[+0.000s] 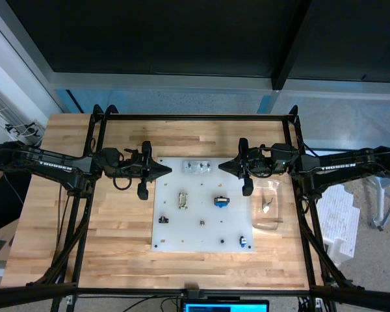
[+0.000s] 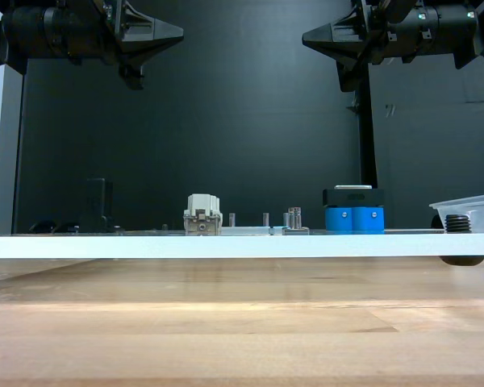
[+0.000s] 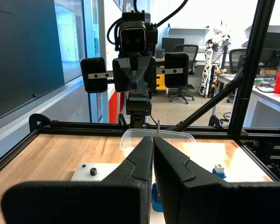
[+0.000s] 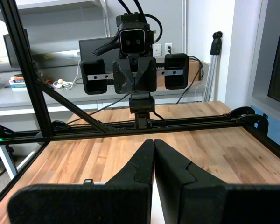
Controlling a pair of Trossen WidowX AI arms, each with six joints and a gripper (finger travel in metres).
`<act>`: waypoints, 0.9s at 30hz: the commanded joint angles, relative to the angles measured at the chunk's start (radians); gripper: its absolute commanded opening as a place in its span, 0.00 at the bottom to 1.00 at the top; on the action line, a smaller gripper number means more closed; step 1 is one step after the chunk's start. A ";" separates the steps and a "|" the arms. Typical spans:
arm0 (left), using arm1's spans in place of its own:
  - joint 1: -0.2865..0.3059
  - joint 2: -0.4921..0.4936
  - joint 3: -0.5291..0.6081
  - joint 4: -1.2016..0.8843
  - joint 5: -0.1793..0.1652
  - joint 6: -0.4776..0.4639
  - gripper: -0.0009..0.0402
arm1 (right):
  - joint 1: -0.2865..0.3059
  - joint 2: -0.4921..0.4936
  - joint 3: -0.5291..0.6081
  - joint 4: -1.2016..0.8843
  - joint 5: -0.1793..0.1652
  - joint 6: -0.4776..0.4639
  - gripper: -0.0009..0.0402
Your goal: Pick the RJ45 connector and install on taskboard
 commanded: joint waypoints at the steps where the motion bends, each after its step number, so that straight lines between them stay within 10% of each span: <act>1: 0.000 0.000 0.000 0.000 0.000 0.000 0.02 | 0.001 0.000 0.000 0.000 -0.009 0.015 0.02; 13: 0.000 0.000 0.000 0.000 0.000 0.000 0.02 | 0.003 -0.010 0.001 -0.014 -0.009 0.035 0.02; 27: 0.000 0.000 0.000 0.000 0.000 0.000 0.02 | 0.008 -0.072 0.164 -0.601 -0.008 0.057 0.02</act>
